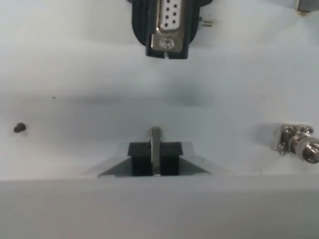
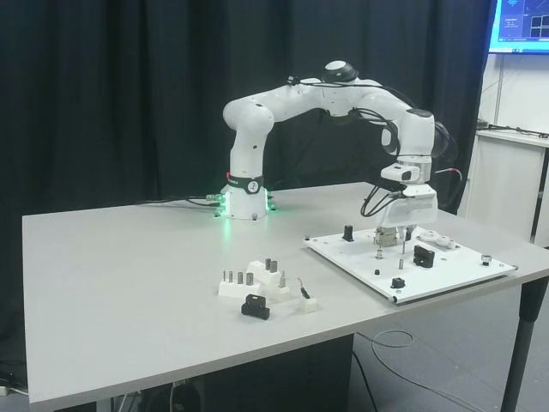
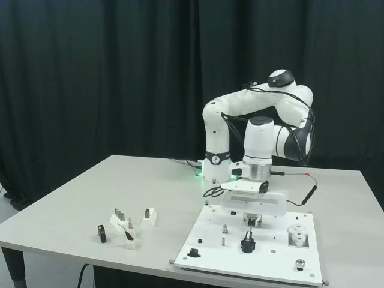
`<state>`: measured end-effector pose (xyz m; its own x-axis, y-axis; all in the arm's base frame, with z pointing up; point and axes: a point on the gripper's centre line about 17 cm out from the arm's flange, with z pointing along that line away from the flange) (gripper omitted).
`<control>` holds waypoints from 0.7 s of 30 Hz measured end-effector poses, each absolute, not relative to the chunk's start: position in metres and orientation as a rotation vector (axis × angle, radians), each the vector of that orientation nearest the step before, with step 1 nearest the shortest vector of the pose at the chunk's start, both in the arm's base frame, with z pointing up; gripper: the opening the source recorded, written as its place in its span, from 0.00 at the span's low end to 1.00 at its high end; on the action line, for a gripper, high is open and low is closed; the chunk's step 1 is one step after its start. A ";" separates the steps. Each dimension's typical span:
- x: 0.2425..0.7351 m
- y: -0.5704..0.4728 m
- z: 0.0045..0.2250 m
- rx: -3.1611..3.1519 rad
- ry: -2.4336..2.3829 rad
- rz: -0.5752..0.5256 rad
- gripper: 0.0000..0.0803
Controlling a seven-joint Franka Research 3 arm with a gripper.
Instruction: Insert square peg 1.
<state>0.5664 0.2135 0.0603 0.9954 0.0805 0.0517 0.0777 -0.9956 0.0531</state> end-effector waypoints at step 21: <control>0.565 0.211 0.061 3.077 0.111 0.083 0.04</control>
<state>0.5651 0.2108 0.0606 0.9959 0.0738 0.0519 0.0704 -0.9955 0.0637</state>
